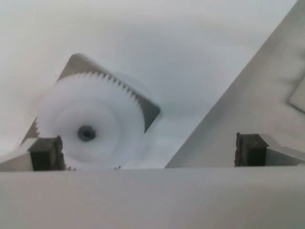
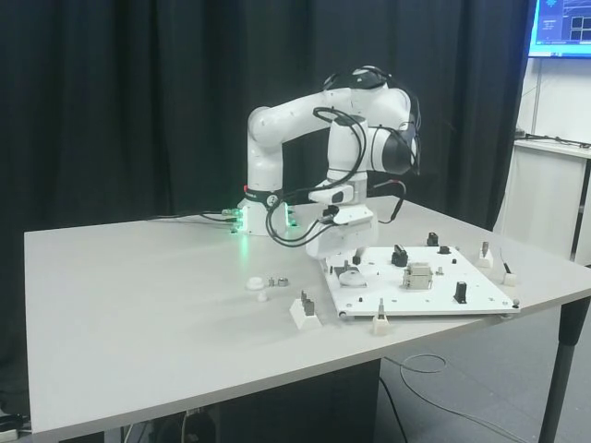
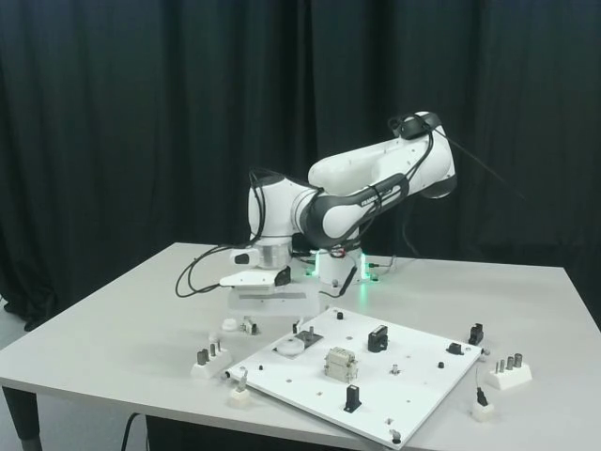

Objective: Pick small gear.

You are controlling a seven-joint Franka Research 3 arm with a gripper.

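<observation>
small gear (image 1: 90,126) beside one finger of the open pincer (image 1: 147,151) (untouched).

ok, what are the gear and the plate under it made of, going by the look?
The gear: probably moulded white plastic, matte and slightly translucent, with crisp fine teeth around the rim. The small plate under it: grey with a dull sheen and sharp straight edges, likely metal, though painted plastic can't be ruled out. The pincer is open above the gear.

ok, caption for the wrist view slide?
Open gripper hovering beside a white gear seated on its grey plate.
</observation>
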